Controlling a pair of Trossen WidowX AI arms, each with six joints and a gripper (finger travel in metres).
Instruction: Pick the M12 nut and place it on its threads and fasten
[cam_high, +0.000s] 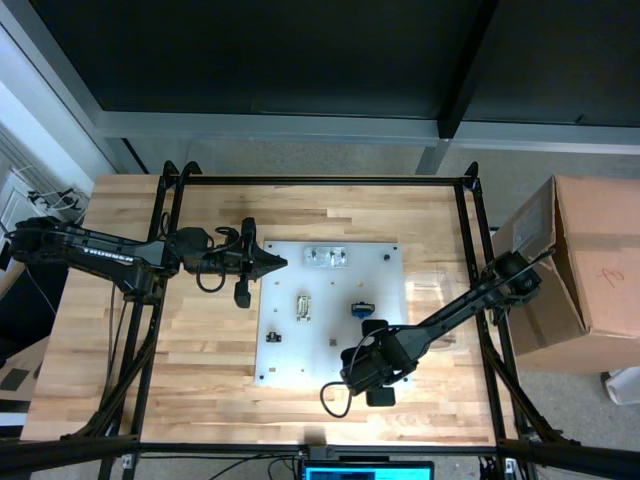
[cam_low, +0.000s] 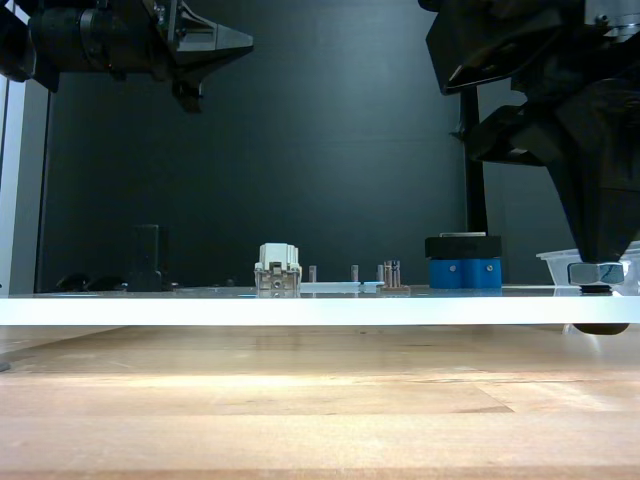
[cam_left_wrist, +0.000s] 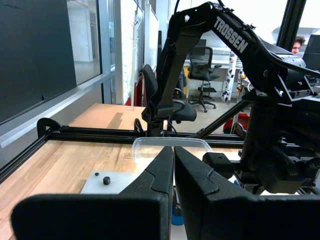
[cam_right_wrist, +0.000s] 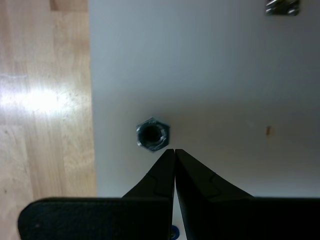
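Nearest, the right claw (cam_right_wrist: 174, 151) points down at the near right edge of the flat white board (cam_right_wrist: 225, 90), which lies on the pale wooden table (cam_high: 200, 400). Its two black fingers are pressed together with nothing between them. Just off the tips, slightly to one side, sits the small silver hexagonal nut (cam_right_wrist: 153, 133) with its dark bore facing up. Whether the tips touch it cannot be told. In the low view the nut (cam_low: 597, 272) rests on top of the short black stud (cam_low: 597, 290), directly below the claw, so it is on its stud and not in the claw. How far down the threads it has run cannot be told.

Beyond the right claw, toward mid-board, stands a blue round block with a black top (cam_low: 463, 272). Further to the side of it is a small white plastic connector (cam_low: 278, 270). A clear plastic tray (cam_left_wrist: 150, 145) lies on the table behind the right claw, off the board's right edge.

Farthest, the left claw (cam_left_wrist: 173, 150) hangs high above the board's far left edge, pointing inward. Its fingers are closed on each other and hold nothing.
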